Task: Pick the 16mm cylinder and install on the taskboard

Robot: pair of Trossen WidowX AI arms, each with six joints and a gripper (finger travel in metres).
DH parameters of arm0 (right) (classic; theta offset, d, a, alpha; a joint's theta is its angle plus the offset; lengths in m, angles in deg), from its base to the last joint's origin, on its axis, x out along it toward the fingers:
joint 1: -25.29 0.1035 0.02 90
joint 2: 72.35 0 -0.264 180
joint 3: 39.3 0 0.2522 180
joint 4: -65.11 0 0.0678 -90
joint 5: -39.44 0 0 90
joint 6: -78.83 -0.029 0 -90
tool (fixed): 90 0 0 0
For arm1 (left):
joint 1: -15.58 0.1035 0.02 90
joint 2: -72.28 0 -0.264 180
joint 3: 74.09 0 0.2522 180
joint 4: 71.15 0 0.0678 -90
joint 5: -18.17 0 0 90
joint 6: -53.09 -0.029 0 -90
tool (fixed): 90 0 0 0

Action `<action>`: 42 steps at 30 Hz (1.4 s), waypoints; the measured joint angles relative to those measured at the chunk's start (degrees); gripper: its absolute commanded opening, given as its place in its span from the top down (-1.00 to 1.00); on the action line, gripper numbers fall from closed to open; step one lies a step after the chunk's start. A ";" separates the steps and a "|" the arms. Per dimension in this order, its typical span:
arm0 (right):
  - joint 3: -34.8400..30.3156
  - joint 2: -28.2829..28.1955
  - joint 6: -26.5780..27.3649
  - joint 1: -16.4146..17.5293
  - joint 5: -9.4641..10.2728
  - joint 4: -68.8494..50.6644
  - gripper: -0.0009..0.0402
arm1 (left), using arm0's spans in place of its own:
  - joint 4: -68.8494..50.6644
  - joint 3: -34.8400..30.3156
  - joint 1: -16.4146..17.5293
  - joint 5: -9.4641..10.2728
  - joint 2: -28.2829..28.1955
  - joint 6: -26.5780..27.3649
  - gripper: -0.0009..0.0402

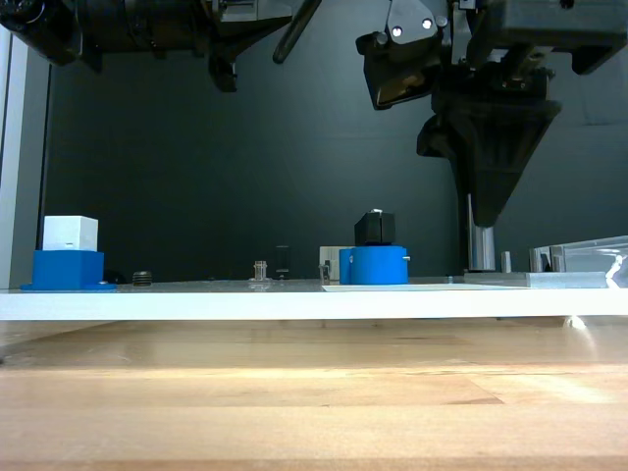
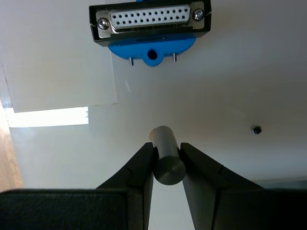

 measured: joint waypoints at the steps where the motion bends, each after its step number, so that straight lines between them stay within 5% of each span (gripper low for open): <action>1: 0.17 0.00 -0.09 0.00 0.00 0.00 0.90 | 0.00 0.02 0.00 -0.02 0.00 0.00 0.96; 42: 2.34 0.13 -0.90 0.52 0.00 2.62 0.90 | 0.00 0.02 0.00 -0.02 0.00 0.00 0.96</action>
